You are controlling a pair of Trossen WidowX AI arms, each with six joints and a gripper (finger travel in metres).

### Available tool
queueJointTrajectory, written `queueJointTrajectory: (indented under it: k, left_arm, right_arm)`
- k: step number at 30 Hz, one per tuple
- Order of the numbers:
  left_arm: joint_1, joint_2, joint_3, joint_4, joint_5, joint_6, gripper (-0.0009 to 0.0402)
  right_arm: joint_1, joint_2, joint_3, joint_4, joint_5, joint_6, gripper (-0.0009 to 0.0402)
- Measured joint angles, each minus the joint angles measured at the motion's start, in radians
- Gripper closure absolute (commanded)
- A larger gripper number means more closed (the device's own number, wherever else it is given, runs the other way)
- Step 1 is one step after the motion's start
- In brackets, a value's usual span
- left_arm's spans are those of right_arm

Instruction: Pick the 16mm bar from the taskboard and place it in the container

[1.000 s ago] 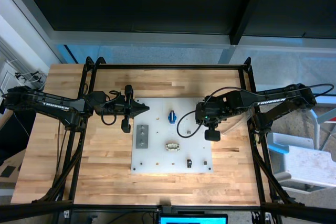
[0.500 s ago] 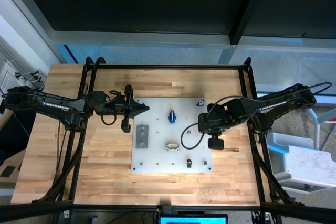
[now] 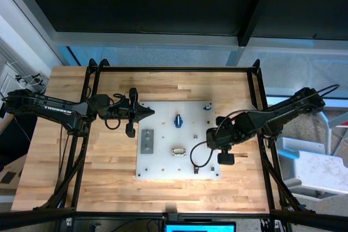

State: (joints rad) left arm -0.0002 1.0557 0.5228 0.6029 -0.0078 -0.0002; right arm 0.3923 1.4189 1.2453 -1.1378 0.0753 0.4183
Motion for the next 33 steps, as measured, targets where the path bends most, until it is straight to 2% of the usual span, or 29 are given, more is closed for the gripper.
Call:
queueJointTrajectory:
  k: [18,21,33]
  left_arm:
    - [0.0,0.0,0.0,0.0,0.0,0.0,0.0393]
    - [0.0,0.0,0.0,0.0,0.0,0.0,0.0393]
    - [0.0,0.0,0.0,0.0,0.0,0.0,0.0393]
  right_arm:
    - [0.142,0.069,0.003,0.035,-0.003,0.124,0.0393]
    - [0.158,0.089,0.016,0.038,-0.018,0.133,0.0393]
    - [0.194,0.182,0.092,0.039,-0.026,0.154,0.0383]
